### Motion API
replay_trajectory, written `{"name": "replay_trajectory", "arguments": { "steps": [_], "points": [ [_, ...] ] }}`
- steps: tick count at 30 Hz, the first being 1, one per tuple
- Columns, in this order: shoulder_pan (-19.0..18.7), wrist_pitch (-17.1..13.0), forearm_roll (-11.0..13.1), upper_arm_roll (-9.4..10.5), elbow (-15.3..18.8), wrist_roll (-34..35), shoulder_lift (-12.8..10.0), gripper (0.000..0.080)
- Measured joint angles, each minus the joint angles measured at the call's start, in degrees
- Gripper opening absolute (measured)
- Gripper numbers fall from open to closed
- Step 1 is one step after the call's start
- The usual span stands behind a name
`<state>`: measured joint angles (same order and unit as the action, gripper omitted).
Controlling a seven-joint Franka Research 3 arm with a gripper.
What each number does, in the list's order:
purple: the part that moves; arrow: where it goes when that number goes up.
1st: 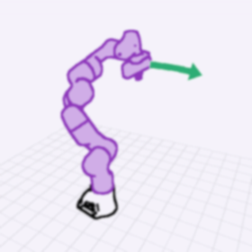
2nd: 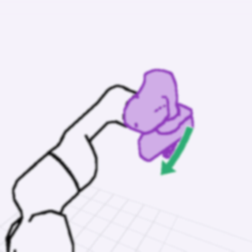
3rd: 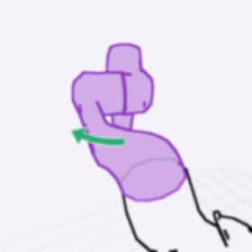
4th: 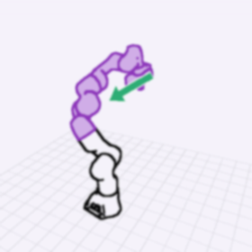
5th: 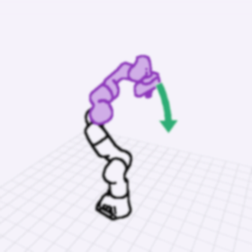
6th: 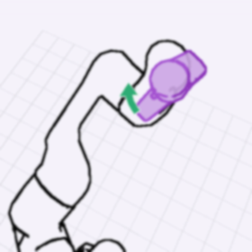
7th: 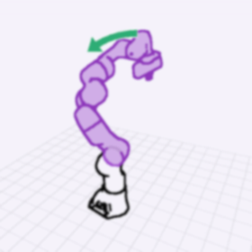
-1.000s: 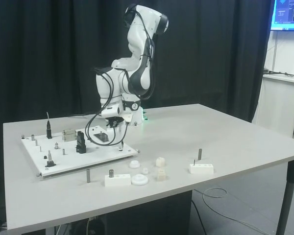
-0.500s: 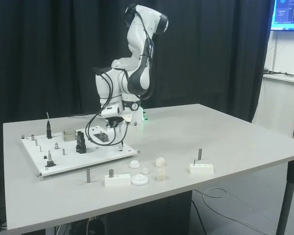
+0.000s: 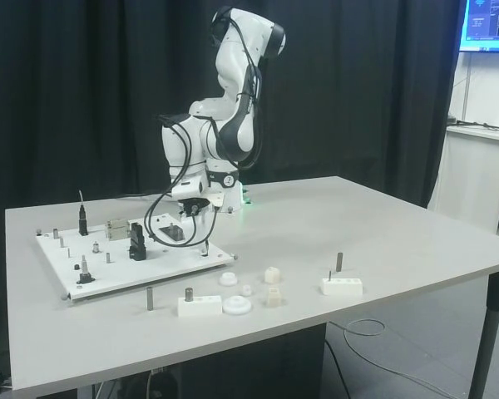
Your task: Insert bolt 4.
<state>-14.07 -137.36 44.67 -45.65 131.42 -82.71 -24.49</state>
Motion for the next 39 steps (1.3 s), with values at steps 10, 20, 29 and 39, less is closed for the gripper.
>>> {"name": "replay_trajectory", "arguments": {
  "steps": [10, 20, 29, 39],
  "points": [
    [-0.1, 0.0, 0.0, 0.22, 0.1, 0.0, 0.0, 0.0229],
    [-0.2, -0.3, 0.0, 0.23, 0.2, 0.3, 0.0, 0.0229],
    [-0.6, -1.3, 0.0, 0.21, 0.5, 1.0, 0.0, 0.0229],
    [-1.4, -2.0, -0.4, -0.12, 0.9, 1.7, 0.1, 0.0229]
  ]
}}
